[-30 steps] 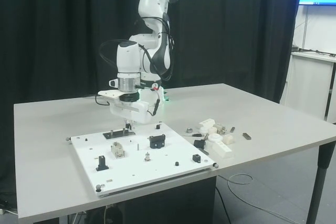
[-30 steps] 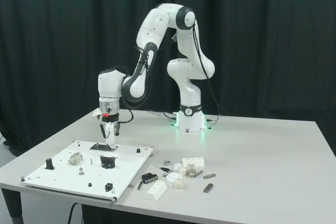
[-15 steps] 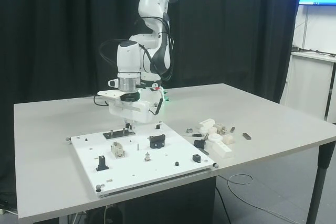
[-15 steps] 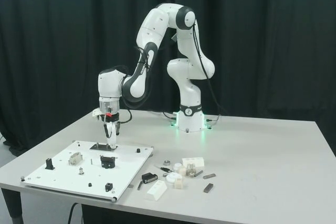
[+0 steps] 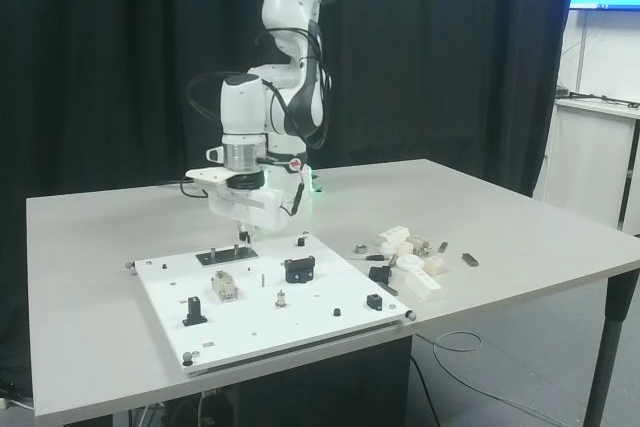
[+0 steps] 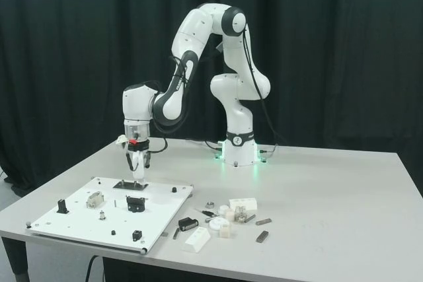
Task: Remove small gear.
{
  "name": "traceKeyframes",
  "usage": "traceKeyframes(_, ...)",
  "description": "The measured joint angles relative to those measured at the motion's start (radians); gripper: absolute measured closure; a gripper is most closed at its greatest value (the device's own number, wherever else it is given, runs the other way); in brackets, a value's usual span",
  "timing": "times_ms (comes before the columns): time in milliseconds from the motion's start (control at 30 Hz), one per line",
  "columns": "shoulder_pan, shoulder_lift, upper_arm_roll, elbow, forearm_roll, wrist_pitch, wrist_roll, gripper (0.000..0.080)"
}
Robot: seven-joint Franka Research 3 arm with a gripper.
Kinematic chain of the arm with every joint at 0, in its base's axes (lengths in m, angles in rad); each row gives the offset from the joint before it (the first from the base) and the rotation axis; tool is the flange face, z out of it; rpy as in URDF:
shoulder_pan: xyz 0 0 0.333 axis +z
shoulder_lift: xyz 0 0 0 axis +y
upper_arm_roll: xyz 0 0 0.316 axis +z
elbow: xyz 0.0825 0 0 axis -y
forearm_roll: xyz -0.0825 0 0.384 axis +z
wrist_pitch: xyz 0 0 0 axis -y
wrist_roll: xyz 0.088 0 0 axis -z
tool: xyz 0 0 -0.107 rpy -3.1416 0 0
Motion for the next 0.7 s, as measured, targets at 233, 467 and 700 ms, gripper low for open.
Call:
traceKeyframes(233, 0.000, -0.015, -0.005, 0.000, -0.017, -0.009, -0.016, 0.0658)
traceKeyframes(467, 0.000, -0.036, -0.018, 0.000, -0.052, -0.017, -0.018, 0.0658)
traceKeyframes(700, 0.000, -0.053, -0.026, 0.000, -0.074, -0.036, -0.019, 0.0658)
